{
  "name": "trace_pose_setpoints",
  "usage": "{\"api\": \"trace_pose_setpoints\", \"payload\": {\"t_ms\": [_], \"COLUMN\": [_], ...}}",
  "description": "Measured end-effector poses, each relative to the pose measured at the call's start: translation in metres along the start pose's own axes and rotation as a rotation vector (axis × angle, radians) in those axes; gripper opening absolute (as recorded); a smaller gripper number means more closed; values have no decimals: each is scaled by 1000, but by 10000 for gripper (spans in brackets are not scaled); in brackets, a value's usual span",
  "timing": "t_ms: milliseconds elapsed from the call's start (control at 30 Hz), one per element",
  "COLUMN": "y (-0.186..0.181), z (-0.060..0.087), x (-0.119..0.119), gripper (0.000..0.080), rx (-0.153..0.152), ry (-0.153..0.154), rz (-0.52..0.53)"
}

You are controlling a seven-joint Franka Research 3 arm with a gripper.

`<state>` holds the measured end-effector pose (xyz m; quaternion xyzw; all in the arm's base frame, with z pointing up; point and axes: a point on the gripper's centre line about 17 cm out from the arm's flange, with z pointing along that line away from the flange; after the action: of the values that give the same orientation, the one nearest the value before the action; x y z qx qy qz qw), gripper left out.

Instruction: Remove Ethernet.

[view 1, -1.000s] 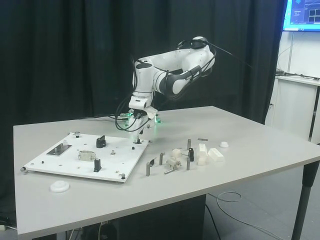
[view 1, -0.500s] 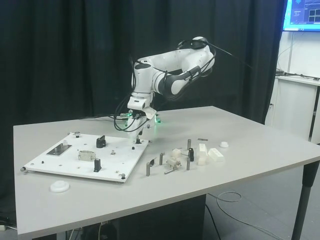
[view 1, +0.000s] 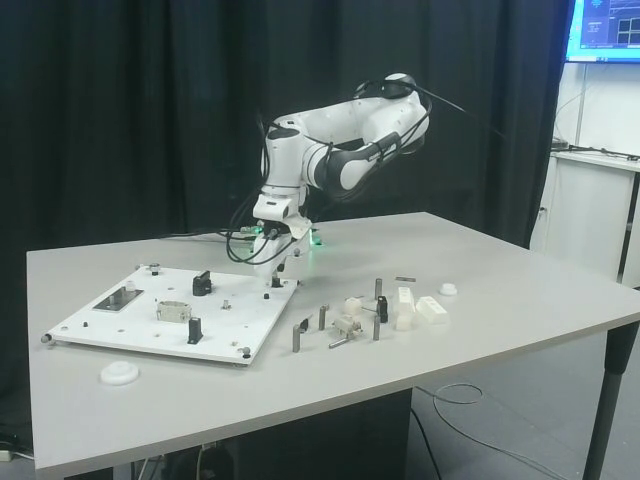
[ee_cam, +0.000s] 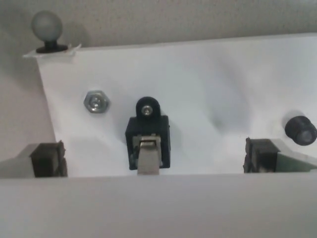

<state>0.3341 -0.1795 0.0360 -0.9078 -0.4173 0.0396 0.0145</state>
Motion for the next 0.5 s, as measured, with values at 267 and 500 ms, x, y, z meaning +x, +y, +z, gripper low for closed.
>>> {"api": "trace_pose_setpoints", "payload": {"t_ms": [267, 500], "y": [0, 1], "z": [2, 4], "x": [1, 1], "gripper": [702, 524], "rx": [-1, -3], "ry": [3, 7], "rz": [3, 7]}}
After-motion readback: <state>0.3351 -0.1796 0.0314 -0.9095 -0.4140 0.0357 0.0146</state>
